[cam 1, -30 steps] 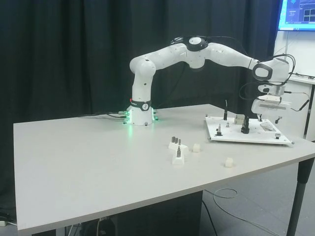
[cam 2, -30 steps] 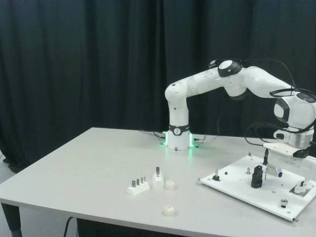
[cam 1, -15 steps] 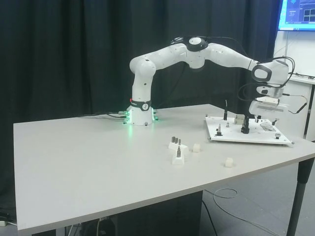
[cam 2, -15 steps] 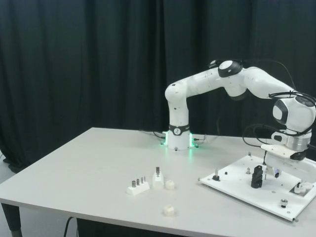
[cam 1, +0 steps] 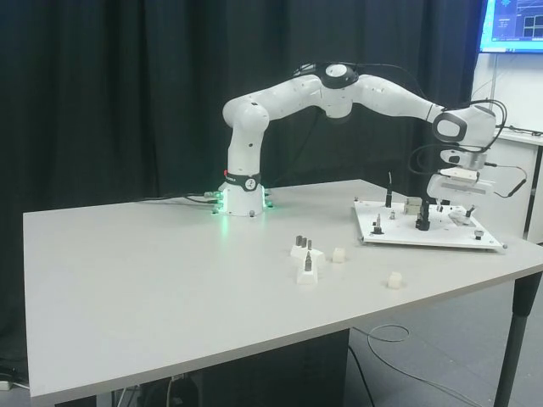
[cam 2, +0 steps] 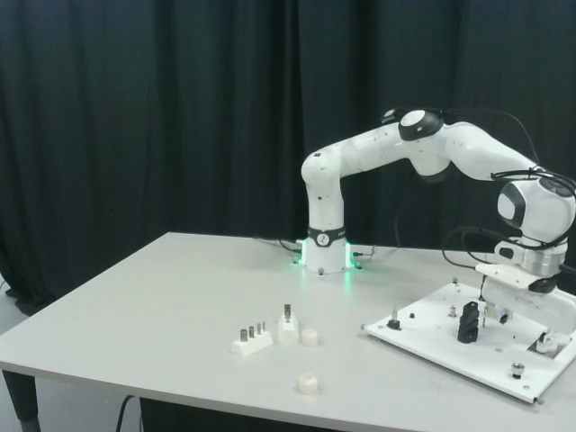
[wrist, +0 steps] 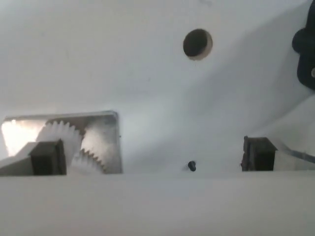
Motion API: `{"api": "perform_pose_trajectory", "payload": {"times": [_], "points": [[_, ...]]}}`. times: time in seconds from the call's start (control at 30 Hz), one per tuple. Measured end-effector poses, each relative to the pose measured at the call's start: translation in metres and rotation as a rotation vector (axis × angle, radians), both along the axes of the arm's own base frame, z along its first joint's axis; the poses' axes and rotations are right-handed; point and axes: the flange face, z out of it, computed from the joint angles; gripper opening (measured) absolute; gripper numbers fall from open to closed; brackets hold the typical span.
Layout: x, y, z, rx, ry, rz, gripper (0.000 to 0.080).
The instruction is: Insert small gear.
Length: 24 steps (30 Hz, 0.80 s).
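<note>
Arm: the white arm (cam 1: 339, 89) reaches from its green-lit base (cam 1: 240, 199), at middle of the first room view, across to the right edge of that frame.

Gripper: the gripper (wrist: 152, 155) hangs low over the far end of the white board (cam 1: 407, 237), at right of middle in the first room view. In the wrist view its two black fingertips (wrist: 47, 157) stand wide apart, with nothing held between them; only bare board shows in the gap.

Small gear: the small gear (wrist: 89, 160) is white. It lies in a metal-lined recess (wrist: 110, 142) of the board, and its teeth mesh with those of a larger white gear (wrist: 61, 133). One fingertip stands just in front of both gears and hides part of them; whether it touches them cannot be told.

Board: it lies flat on the grey table (cam 1: 170, 280), at lower right in the second room view. It carries a black block (cam 2: 468, 322) and a few short posts. The wrist view also shows a round hole (wrist: 197, 44) and a tiny black screw (wrist: 192, 166).

Table, centre: a white peg holder (cam 1: 305, 252) and two small white blocks (cam 1: 338, 254) (cam 1: 394, 280) lie well apart from the gripper.

Background: a black curtain (cam 2: 180, 108), and a screen (cam 1: 509, 25) in the upper right corner of the first room view.
</note>
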Motion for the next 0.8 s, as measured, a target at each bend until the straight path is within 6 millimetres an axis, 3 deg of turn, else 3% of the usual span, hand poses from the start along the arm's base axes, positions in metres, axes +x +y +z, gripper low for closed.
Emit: {"api": "perform_pose_trajectory", "payload": {"times": [0.8], "points": [[-0.0066, 0.0040, -0.0029, -0.031, -0.011, 0.022, 0.0800]]}}
